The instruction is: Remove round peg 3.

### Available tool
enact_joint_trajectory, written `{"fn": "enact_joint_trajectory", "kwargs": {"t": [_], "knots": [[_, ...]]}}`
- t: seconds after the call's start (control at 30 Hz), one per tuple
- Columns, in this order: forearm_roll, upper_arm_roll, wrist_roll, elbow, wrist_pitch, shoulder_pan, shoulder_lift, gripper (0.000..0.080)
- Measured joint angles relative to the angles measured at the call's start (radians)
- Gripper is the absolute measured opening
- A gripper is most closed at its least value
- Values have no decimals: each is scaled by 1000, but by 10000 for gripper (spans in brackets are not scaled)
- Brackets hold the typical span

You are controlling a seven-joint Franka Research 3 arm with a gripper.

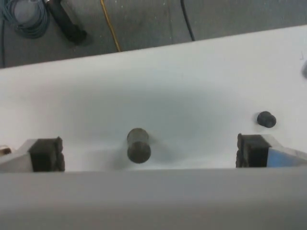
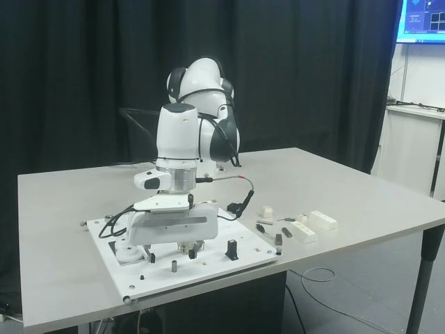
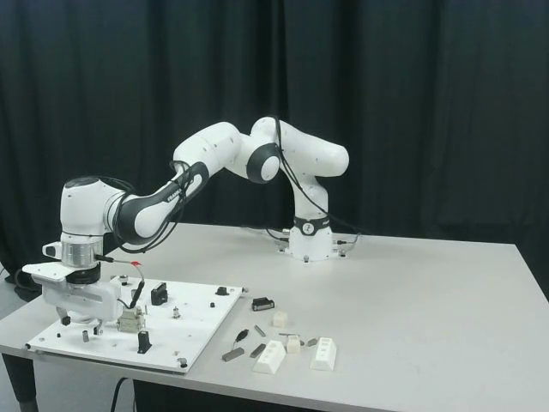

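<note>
**Claw spread over a short peg near the board's edge**

Handling: the peg (image 1: 138,145) appears to be a small, rigid, solid cylinder, judged light. Its side looks smooth, so a glancing pinch may slip. The sound place to take hold is the upper shank, pads on opposite sides, followed by a straight lift in line with its axis; pulling at an angle is likely to jam it in its hole.

Appearance: dark grey, stubby, round with a flat top, standing upright on the white board (image 1: 192,81). A smaller black stud (image 1: 266,119) sits well apart from it.

Position: in the wrist view the peg stands between the two black pads (image 1: 46,154), touching neither. The claw (image 1: 148,155) is spread wide. In the room views the board lies at the table (image 2: 334,174) corner nearest the arm's wrist, the peg near the board's front edge.
</note>
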Motion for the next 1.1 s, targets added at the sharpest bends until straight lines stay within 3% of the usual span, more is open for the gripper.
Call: {"fn": "enact_joint_trajectory", "kwargs": {"t": [1.1], "knots": [[0, -4, -41, 1, 26, 1, 24, 800]]}}
